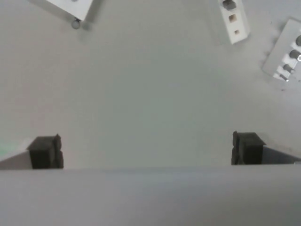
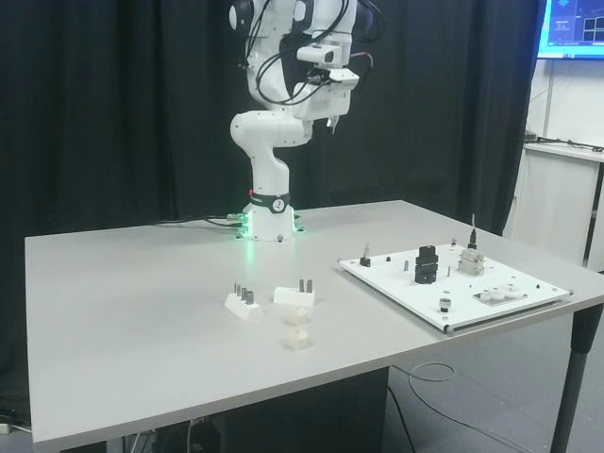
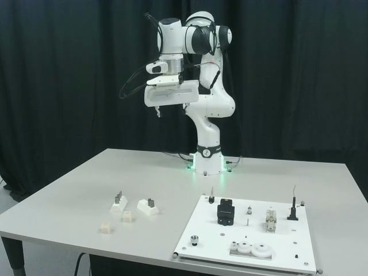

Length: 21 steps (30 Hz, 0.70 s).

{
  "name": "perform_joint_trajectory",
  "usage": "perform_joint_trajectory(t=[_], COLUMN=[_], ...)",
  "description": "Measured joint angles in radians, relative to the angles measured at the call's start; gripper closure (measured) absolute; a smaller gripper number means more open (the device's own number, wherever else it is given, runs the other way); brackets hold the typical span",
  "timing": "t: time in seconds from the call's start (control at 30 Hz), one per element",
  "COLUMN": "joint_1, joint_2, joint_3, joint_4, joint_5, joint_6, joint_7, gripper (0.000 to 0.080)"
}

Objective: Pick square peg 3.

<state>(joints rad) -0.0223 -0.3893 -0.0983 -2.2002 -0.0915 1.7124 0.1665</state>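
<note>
Finds the gripper (image 1: 146, 150) high above the grey table (image 1: 141, 84), black pads (image 1: 45, 151) spread wide with nothing between them. Places square peg 3 (image 1: 229, 4) only as a judgement: probably the short stub standing in the end socket of the white holder block (image 1: 234, 21), whose other two square sockets sit vacant, well off to the side of the fingers. Risks a descent onto the wrong piece, since the neighbouring holder (image 1: 287, 52) carries a row of similar small pegs (rounder, by the look of them) just beside it. Risks, too, a skewed pinch: flat pads on a square section demand alignment with its faces, or else twist and jam it in the socket. Could also drag the light, loose-looking plastic block across the smooth matt tabletop.
</note>
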Motion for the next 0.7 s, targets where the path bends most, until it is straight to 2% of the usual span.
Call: perform_joint_trajectory(t=[0.27,0.7], joint_1=[-0.012,-0.013], joint_2=[0.039,0.105], joint_3=[-0.022,-0.067], joint_4=[-0.010,-0.067], joint_5=[-0.006,-0.060], joint_6=[0.062,0.219], joint_7=[-0.068,-0.217], gripper=[0.0003,0.0003])
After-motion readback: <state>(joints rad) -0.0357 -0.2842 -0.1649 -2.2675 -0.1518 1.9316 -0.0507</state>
